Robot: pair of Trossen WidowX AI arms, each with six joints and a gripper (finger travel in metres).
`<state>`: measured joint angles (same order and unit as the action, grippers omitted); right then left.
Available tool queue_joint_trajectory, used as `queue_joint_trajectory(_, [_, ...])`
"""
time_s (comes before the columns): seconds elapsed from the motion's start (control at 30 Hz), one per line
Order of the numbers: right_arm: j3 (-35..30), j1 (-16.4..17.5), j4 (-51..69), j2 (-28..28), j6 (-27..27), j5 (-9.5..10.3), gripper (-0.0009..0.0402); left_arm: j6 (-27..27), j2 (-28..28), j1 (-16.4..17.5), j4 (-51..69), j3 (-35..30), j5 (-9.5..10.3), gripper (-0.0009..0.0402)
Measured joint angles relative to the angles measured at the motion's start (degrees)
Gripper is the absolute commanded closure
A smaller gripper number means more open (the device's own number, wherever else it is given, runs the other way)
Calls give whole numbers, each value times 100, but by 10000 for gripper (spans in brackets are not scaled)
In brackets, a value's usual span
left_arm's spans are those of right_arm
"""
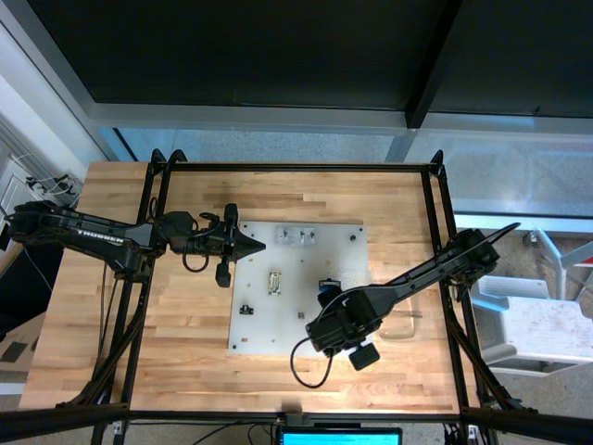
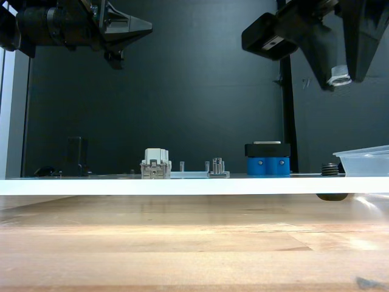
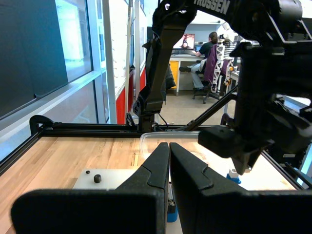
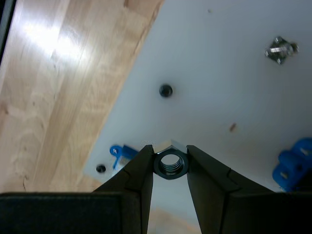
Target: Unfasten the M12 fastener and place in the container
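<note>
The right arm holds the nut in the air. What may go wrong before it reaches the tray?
The right gripper pinches the M12 nut only with its fingers' tips, above the white board; it may slip and roll away. The container is shallow: a high release might bounce out. The left gripper is parked at the board's left.

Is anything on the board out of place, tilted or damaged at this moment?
Nothing stands out. The right tool holds the nut squarely, high above the board; the stud is bare. The left tool hangs shut over the board's far left edge.
</note>
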<state>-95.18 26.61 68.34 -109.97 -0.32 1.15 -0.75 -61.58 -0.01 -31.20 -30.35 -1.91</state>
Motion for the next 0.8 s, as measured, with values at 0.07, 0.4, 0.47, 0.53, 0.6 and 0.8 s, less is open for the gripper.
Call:
queue_joint_trajectory(0.07, [157,-2,11,131,2,-4,391,-2,0,0,0,-2,2,393])
queue_joint_trajectory(0.4, [1405,-24,-50,1152,553,-142,391,-2,0,0,0,0,2,393])
queue_joint_trajectory(0.47, [1709,-24,-44,1394,748,-192,391,0,-2,0,-2,-2,2,393])
queue_joint_trajectory(0.53, [2000,-26,-63,1631,894,-201,391,0,0,0,-2,-2,2,393])
queue_joint_trajectory(0.6, [2286,-26,-92,1858,986,-205,391,0,-2,0,-2,0,2,393])
queue_joint_trajectory(0.8, [2999,-26,-131,2474,1209,-212,391,0,0,0,-2,0,0,393])
